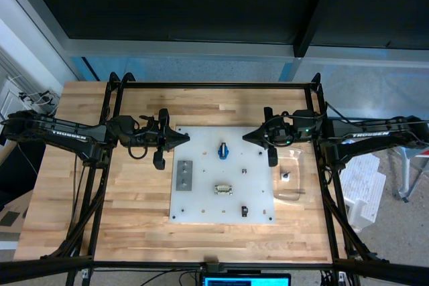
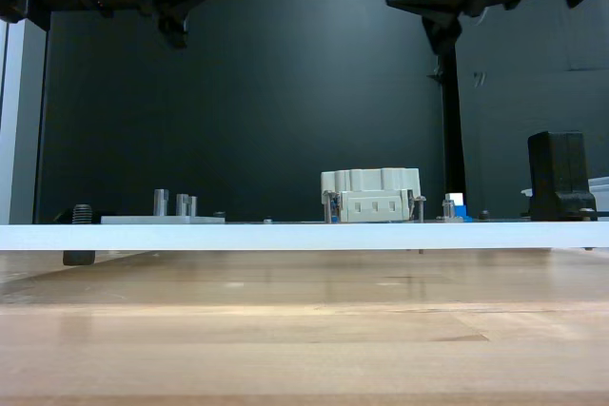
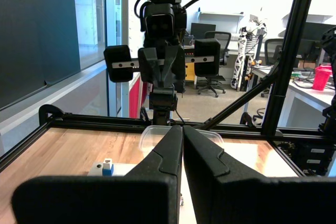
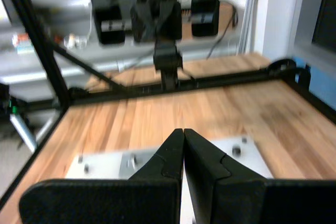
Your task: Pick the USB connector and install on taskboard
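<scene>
The taskboard [image 1: 201, 205] is a flat white square in the middle of the table, carrying a grey metal plate [image 1: 184, 174] and a small blue part [image 1: 222, 151]. To its right, a small pale piece that I take for the USB connector [image 1: 286, 176] lies in a clear plastic tray [image 1: 295, 192]. My left gripper [image 1: 188, 136] hovers high over the board's far left corner, shut and empty. My right gripper [image 1: 244, 137] hovers over the far right part of the board, also shut and empty, up and left of the tray. Both hang well above the board [image 2: 285, 235] in the low view.
A beige multi-pin connector [image 1: 223, 189] and a small black block [image 1: 245, 211] stand on the board's near half. A black frame [image 1: 214, 86] rings the table. Each wrist view shows the opposite arm [image 3: 163, 51] across the table.
</scene>
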Tool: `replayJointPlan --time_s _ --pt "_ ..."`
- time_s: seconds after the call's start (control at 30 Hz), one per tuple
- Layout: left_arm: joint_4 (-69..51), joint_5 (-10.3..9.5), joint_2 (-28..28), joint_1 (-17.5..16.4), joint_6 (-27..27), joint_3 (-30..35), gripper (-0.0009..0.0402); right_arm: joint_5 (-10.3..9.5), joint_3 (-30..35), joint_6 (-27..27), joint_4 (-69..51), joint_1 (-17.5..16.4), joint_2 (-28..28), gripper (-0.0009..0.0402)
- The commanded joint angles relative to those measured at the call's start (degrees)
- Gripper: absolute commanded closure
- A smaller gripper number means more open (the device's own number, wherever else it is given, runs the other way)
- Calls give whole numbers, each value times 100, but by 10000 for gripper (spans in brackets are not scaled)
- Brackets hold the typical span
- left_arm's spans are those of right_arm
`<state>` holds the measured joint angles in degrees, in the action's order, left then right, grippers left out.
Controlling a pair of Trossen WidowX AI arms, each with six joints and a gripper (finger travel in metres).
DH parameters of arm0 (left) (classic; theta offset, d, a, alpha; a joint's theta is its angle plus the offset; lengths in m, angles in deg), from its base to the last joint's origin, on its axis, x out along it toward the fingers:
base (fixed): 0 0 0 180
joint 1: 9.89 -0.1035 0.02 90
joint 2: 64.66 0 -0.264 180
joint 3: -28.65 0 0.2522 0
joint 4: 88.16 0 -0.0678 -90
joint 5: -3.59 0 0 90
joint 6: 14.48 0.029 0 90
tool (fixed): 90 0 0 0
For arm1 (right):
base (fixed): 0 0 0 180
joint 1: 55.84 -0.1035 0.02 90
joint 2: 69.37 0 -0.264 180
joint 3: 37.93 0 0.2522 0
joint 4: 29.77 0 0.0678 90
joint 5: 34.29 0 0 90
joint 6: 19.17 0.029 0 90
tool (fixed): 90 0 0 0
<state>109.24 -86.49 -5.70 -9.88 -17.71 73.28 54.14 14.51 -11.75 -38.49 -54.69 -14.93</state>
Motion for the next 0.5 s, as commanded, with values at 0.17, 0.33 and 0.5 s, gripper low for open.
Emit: replayJointPlan --time_s 0.17,0.33,0.5 --pt "2 2 2 -2 0 0 393 291 566 -164 -2065 -254 -522 393" --pt "2 2 2 0 0 0 393 509 1001 -203 -3449 -492 -584 393" --pt "2 2 2 -2 0 0 393 680 1279 -170 -4400 -743 -584 393"
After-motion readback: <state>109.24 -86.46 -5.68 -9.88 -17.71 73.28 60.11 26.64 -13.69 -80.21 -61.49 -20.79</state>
